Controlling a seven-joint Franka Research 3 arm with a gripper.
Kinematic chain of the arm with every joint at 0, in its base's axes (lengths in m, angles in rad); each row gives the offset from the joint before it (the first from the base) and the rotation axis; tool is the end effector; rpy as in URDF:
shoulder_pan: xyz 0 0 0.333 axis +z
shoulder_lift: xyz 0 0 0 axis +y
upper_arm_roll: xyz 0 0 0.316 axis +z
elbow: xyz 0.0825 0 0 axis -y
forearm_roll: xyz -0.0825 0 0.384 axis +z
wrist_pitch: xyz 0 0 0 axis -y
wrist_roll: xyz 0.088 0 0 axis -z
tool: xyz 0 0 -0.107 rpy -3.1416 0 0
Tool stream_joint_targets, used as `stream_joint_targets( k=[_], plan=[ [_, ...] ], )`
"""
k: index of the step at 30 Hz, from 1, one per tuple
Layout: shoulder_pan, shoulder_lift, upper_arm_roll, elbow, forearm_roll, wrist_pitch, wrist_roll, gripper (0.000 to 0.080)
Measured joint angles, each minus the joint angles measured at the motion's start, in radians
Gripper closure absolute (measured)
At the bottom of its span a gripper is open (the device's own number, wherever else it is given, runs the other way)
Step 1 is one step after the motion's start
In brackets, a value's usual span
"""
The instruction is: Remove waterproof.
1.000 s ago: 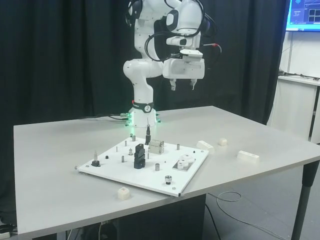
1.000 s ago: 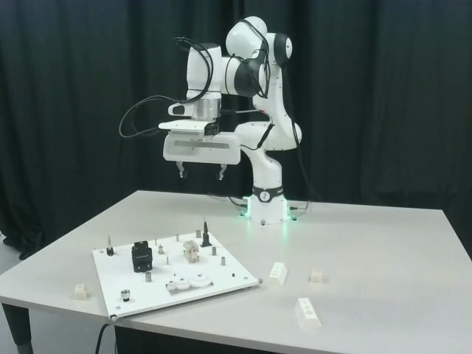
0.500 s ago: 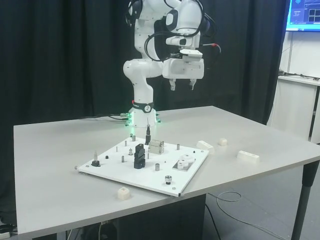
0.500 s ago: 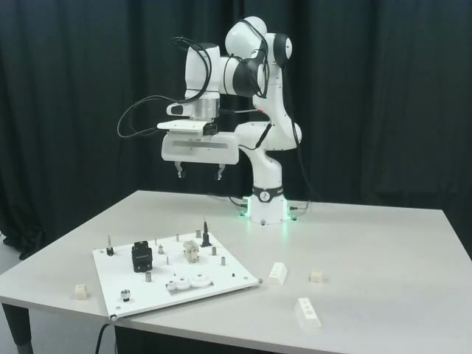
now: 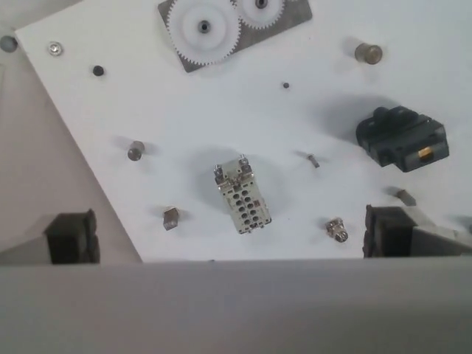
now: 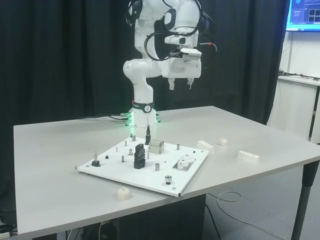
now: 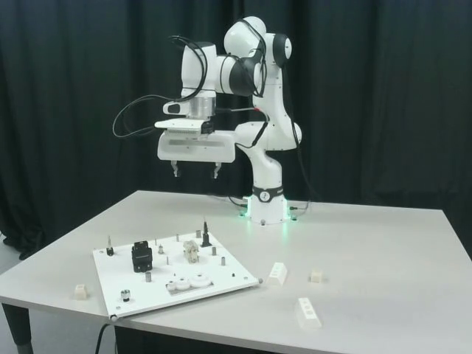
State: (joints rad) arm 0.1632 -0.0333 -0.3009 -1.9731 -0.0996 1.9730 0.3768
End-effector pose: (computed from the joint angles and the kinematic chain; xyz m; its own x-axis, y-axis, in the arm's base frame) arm 0.5454 -0.0834 0.4854 0.8878 -0.4566 0.0586 -0.4598 -0.8856 0.0659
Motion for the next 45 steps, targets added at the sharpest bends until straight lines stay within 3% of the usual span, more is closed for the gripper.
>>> stream_joint_targets(
  k=[8,15,28,38,45],
  plan=[
    [-0.003,0.0,-0.002,0.007,-0.013,-0.005,-0.031,0.0003],
    [-0.011,0.004,-0.01,0.008,-0.031,-0.022,-0.136,0.0003],
    [-0.037,0.049,-0.047,0.0,-0.031,-0.046,-0.291,0.0003],
    [-0.049,0.074,-0.05,-0.045,-0.023,-0.032,-0.369,0.0003],
    [-0.053,0.08,-0.05,-0.108,-0.023,0.014,-0.408,0.0003]
  ],
)
